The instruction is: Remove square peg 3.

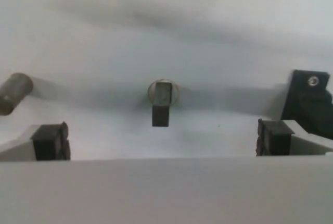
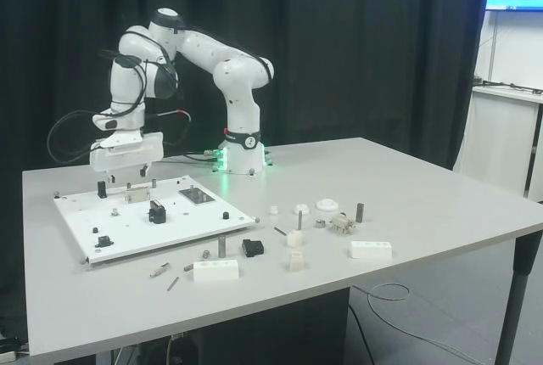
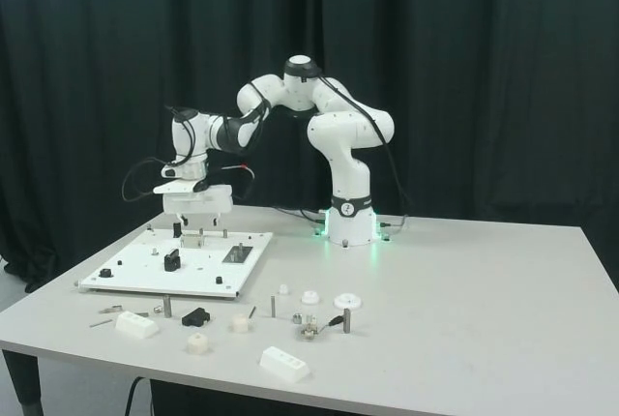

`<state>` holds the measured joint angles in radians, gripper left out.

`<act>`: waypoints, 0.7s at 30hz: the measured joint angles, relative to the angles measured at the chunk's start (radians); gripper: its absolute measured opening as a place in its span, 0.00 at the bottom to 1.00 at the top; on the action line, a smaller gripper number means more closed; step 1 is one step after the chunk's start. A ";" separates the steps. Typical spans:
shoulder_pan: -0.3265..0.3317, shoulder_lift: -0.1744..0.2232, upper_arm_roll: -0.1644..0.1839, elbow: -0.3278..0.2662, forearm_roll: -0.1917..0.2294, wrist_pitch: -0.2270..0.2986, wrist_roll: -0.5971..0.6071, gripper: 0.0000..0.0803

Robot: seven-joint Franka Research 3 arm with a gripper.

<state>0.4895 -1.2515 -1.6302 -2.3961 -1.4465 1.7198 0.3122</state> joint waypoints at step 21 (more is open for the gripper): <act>-0.065 0.000 -0.059 -0.027 -0.014 0.113 -0.066 1.00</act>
<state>0.4244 -1.2515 -1.6891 -2.4230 -1.4602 1.8327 0.2460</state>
